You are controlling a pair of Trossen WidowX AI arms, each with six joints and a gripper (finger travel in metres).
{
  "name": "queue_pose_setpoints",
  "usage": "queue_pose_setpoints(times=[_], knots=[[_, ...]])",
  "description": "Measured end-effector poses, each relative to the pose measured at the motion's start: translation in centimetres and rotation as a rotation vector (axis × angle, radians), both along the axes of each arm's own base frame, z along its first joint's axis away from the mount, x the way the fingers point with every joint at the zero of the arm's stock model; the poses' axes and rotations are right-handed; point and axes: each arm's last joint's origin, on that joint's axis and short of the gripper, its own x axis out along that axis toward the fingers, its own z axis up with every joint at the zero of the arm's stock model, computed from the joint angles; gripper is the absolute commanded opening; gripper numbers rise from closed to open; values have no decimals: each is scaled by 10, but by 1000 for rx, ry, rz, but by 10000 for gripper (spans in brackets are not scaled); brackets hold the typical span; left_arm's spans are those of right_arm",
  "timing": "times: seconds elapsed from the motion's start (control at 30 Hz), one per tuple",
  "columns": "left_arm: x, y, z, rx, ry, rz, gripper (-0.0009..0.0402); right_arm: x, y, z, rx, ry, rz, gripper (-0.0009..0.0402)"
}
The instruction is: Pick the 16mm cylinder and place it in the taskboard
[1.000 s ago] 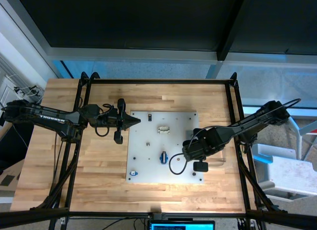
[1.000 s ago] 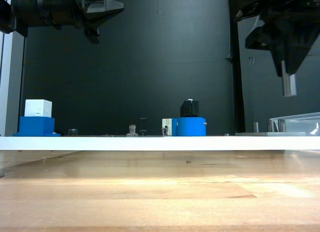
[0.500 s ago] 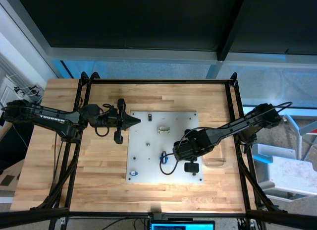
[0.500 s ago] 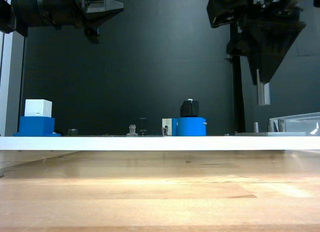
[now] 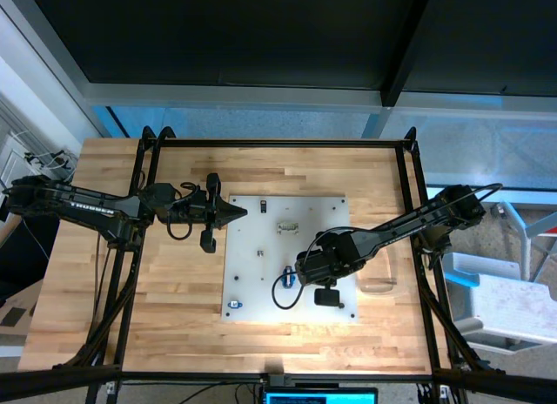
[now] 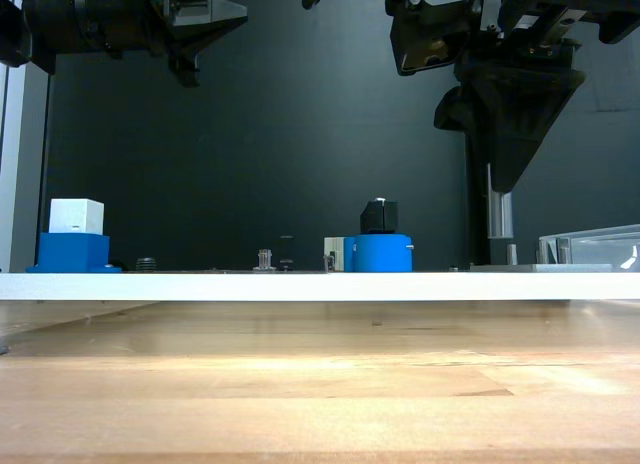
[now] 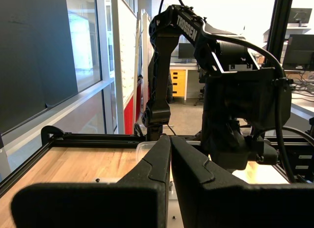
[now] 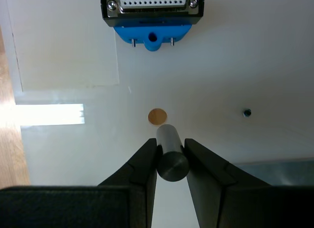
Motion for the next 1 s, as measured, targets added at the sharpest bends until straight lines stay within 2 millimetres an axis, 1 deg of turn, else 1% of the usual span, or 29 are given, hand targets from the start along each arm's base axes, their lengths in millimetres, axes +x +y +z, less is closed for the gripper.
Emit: queue_pose_setpoints(times=[0.17, 0.37, 0.77, 1.0], knots=[[0, 0, 0, 0, -1, 0, 0, 2, 0, -1, 3, -5, -2, 29], [0, 0, 0, 0, 0, 0, 0, 9, 2, -6, 17, 13, -1, 29], [0, 0, 0, 0, -1, 0, 0, 9, 2, -6, 19, 14, -12, 29], [0, 0, 0, 0, -1, 0, 0, 10, 3, -11, 19, 19, -14, 29]])
